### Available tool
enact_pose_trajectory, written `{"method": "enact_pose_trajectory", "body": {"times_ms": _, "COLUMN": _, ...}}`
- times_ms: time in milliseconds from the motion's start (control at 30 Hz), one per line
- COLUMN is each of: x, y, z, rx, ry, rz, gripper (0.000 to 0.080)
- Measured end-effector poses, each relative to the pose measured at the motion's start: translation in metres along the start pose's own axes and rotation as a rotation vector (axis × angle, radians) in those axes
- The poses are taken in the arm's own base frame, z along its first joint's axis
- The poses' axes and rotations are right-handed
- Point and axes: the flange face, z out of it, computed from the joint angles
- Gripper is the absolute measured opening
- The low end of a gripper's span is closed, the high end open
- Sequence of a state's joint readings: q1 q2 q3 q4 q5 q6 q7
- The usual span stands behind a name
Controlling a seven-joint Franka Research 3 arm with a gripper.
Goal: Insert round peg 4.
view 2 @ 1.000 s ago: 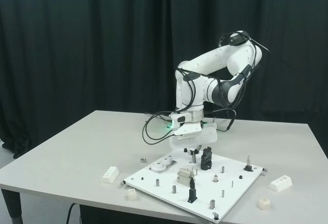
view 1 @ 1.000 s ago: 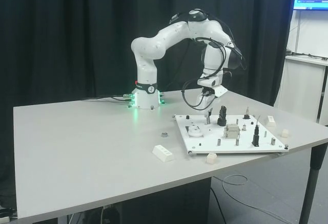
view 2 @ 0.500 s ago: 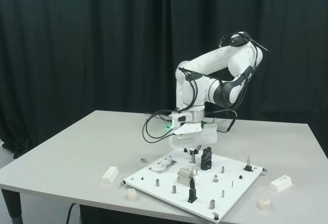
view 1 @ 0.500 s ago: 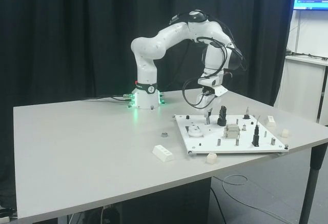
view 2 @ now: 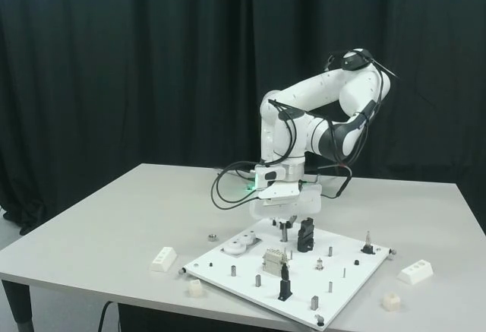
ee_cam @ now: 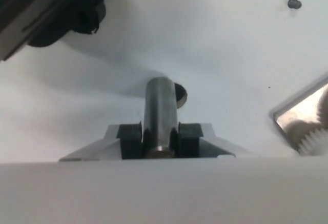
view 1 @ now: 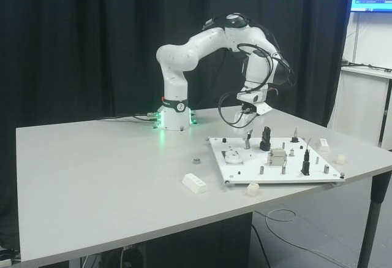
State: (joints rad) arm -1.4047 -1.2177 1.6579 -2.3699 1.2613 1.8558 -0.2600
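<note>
Peg sits clenched between our two black fingertips, upright, its lower end hanging just above the white board. In the wrist view we see a dark round hole in the board right beside the peg's tip, partly hidden behind it; the peg is not in it. We cannot tell from this view how far the tip stands off the surface.

From the first room view, our gripper hangs over the near-arm part of the board, with a black upright block just beside it and a white round part a little toward the front. In the second room view the gripper holds the peg above the board, between the black block and two white discs.

The board lies on the grey table. Small white blocks rest on the table near the board's edges, and a small ring lies apart from it. Green lights glow at our arm's base.
</note>
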Motion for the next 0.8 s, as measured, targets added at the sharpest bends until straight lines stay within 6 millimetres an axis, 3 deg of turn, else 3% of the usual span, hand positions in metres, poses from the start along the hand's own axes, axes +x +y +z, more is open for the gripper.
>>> {"method": "enact_pose_trajectory", "body": {"times_ms": 800, "x": -0.0003, "y": 0.0021, "z": 0.0039, "rx": -0.032, "ry": 0.004, "rz": -0.008, "gripper": 0.0147}}
